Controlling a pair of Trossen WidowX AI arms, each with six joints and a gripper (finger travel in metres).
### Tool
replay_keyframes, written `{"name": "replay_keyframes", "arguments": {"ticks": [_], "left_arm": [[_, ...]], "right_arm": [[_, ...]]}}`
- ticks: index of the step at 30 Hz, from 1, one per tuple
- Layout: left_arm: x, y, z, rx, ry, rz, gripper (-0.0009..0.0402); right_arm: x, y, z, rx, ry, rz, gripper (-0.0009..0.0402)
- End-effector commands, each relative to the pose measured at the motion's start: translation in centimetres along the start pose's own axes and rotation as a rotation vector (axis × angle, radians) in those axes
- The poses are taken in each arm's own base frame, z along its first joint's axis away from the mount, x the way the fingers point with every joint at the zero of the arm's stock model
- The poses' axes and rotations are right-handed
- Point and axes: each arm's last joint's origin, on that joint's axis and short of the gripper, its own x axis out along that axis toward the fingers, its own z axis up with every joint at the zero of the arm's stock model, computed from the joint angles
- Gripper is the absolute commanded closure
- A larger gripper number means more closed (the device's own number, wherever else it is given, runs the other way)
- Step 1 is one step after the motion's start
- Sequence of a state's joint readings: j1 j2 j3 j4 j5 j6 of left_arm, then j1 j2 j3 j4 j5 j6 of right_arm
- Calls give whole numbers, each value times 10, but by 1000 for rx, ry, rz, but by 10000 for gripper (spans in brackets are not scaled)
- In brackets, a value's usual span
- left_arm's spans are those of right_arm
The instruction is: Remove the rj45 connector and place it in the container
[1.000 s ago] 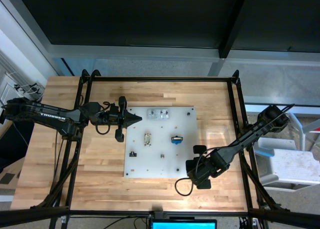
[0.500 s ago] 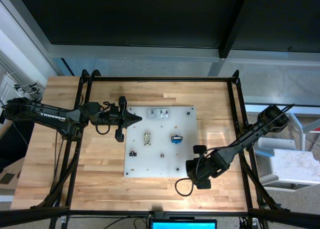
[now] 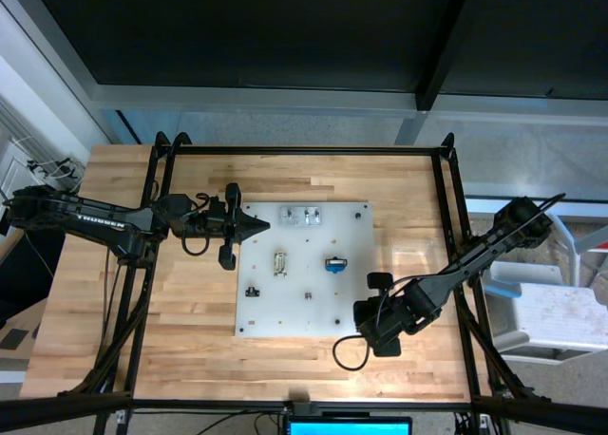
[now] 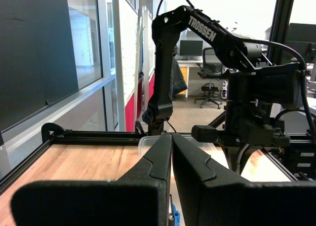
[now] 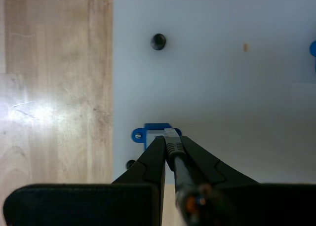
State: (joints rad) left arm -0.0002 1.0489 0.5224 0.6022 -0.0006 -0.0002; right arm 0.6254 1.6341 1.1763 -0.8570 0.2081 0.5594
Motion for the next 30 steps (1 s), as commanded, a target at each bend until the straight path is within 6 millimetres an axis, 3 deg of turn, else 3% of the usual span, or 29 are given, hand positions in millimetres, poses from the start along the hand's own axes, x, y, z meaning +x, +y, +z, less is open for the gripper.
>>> {"name": "replay_keyframes", "arguments": {"ticks": [1, 14, 21, 30], "left_arm": [[0, 0, 0, 0, -1, 0, 392], [0, 0, 0, 0, 0, 0, 392], [0, 0, 0, 0, 0, 0, 392], [0, 0, 0, 0, 0, 0, 392]], "right_arm": [[-6, 0, -1, 8, -2, 22, 393], [-43, -11, -4, 26, -54, 56, 393], [-45, -15, -6, 33, -56, 55, 393], [-39, -38, -23, 101, -22, 42, 393]]}}
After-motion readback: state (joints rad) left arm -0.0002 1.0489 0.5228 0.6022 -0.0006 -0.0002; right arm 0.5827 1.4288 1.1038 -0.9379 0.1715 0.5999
